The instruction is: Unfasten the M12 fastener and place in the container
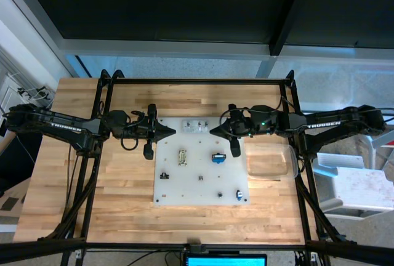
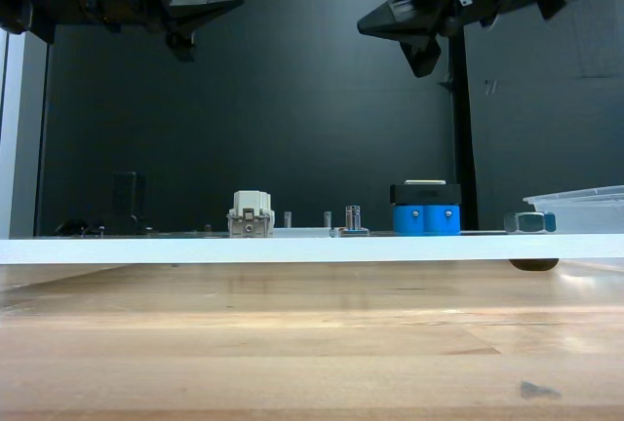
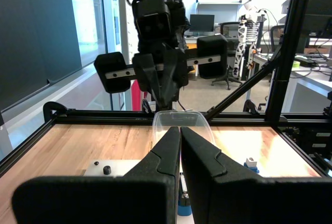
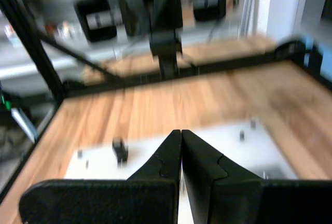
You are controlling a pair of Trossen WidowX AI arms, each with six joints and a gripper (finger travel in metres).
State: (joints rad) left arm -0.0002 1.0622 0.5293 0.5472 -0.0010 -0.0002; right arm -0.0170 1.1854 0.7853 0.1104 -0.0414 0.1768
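The wooden table [image 1: 123,210] is carrying a white board [image 1: 184,186], which is lying flat at its centre. A clear container [image 1: 268,162] is sitting directly on the wood at the board's 3 o'clock, just beside it. The left gripper [image 1: 172,132] and right gripper [image 1: 212,130] are hanging pinched together above the board's 12 o'clock edge.

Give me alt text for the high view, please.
The left gripper and right gripper, both shut, hover tip to tip above the far part of the white board. The M12 nut sits near the board's near right corner. The clear container lies just right of the board.
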